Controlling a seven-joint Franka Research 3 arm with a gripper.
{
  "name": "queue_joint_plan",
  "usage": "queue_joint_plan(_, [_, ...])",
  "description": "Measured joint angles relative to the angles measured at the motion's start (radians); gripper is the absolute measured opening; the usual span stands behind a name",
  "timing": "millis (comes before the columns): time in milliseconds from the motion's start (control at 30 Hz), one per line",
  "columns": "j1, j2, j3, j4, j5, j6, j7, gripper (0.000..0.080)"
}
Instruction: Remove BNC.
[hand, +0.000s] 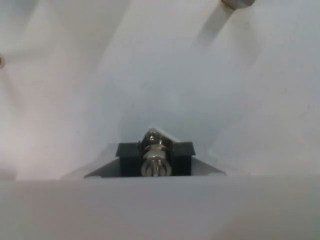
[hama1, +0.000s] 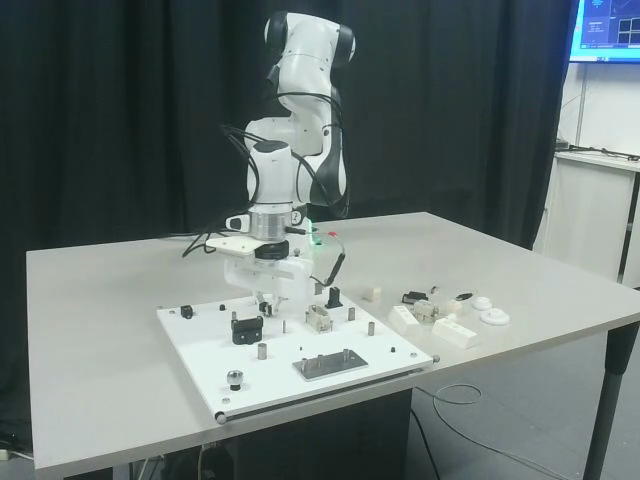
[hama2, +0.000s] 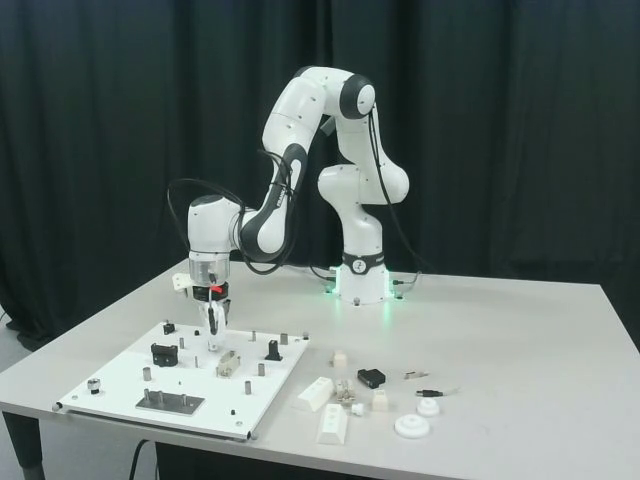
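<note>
My gripper (hama2: 214, 342) is closed on the silvery metal BNC connector (hand: 156, 159), just above the white square board (hama1: 200, 355); a loose hold could let it tilt and slip out as I lift

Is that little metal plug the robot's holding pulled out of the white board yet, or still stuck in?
Cannot tell. The BNC connector sits between the gripper's black pads, but neither room view shows whether it has left the white board.
</note>
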Motion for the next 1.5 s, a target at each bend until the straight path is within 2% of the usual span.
queue_joint_plan(467, [0.0,0.0,0.0,0.0,0.0,0.0,-0.116,0.0123])
queue_joint_plan(1367, [0.001,0.001,0.0,0.001,-0.001,-0.001,-0.501,0.0123])
queue_joint_plan(1500, [0.001,0.0,-0.001,0.001,-0.002,-0.002,-0.589,0.0123])
